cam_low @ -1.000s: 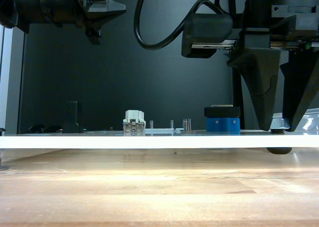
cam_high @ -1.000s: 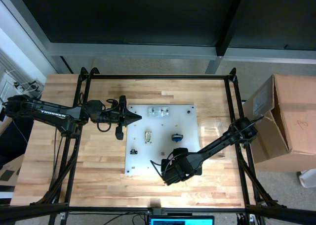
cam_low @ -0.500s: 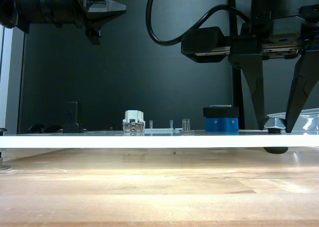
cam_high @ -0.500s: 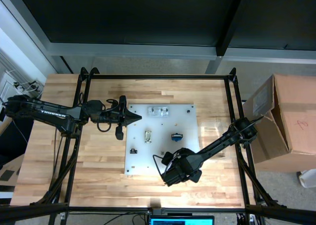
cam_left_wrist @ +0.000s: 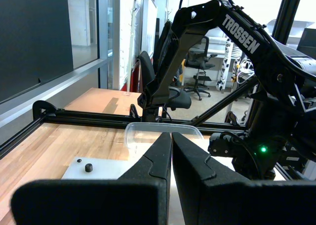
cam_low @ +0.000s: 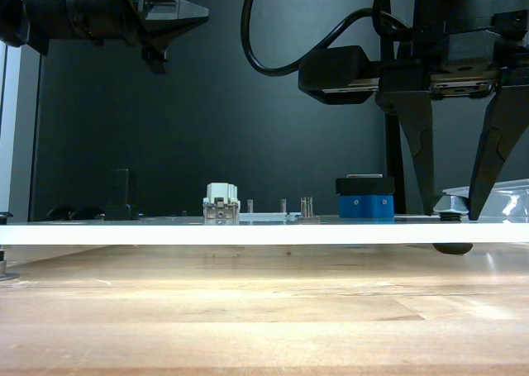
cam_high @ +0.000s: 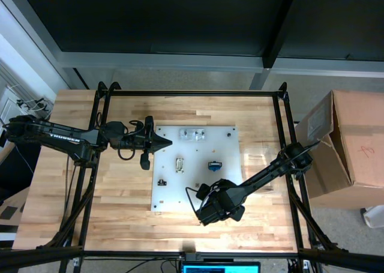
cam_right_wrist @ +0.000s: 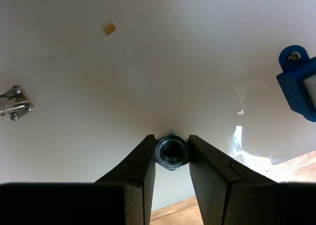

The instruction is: Pick the M12 nut and place it on its threads and fasten

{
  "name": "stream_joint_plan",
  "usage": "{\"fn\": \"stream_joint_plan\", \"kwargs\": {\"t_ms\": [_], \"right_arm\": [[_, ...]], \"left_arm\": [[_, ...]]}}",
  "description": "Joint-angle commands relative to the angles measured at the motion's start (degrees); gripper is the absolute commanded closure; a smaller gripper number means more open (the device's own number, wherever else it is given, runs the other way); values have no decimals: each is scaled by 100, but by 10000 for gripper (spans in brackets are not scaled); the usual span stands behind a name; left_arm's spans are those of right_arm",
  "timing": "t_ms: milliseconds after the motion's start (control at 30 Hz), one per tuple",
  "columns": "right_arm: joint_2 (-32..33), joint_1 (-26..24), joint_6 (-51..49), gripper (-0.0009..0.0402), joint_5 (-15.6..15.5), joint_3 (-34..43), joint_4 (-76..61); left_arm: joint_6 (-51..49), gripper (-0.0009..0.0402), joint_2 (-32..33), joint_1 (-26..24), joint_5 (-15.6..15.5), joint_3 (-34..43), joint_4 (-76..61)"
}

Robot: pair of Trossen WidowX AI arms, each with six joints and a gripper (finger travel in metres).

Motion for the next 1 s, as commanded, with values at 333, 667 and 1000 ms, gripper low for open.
{"fn": "stream_joint_plan", "kwargs": {"t_ms": [333,667,1000], "right_arm": [[2,-2,-2,375,-39,-4,72],[-31,-4,-142,375,-74,-4,33],[-31,-2,-170,375,-111,-4,52]], "left_arm": [[0,393,2,2,2,0,0],[2,393,2,2,2,0,0],[2,393,2,2,2,0,0]]}}
